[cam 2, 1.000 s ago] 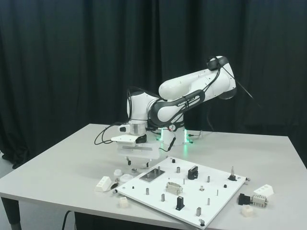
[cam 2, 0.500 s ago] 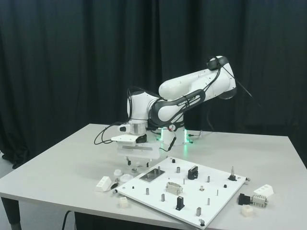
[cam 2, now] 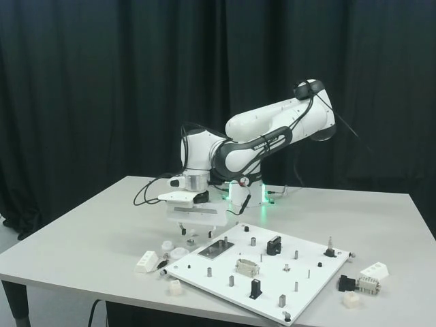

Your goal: Remove round peg 4.

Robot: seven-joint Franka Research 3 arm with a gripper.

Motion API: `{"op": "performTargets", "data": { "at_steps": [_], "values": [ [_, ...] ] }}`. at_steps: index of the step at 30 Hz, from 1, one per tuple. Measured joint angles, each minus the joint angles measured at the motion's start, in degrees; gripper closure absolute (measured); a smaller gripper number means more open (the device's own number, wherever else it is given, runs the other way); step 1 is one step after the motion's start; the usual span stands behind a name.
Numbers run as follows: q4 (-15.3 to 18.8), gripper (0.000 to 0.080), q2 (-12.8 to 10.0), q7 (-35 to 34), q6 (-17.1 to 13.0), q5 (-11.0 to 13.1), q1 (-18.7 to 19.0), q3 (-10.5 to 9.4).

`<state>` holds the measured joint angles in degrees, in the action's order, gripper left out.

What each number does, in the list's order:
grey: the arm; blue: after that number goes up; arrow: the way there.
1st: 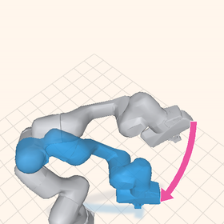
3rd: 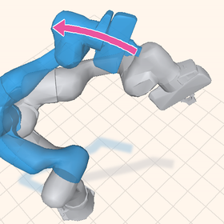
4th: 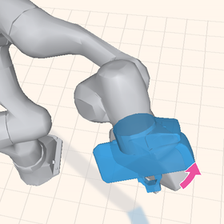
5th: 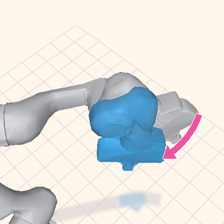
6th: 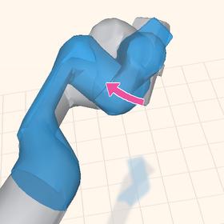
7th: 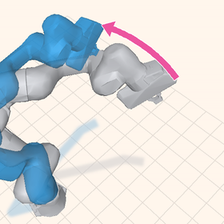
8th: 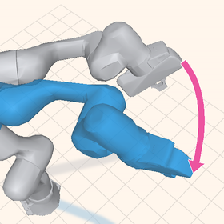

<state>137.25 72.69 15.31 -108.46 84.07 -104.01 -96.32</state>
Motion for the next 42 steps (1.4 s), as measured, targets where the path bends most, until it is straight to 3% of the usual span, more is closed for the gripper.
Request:
{"op": "performTargets", "data": {
  "at_steps": [13, 23, 33, 42],
  "values": [
    [-0.54, 0.0003, -0.02, -0.33, 0.73, 0.0, 0.14, 0.39],
    [-0.71, 0.0003, -0.02, -1.47, 4.55, -0.23, 1.35, 2.59],
    [-0.72, 0.0003, -0.09, -5.03, 9.07, -1.69, 4.87, 5.02],
    [-0.73, 0.0003, -0.54, -10.39, 9.61, -3.25, 9.97, 5.95]
  ]
}}
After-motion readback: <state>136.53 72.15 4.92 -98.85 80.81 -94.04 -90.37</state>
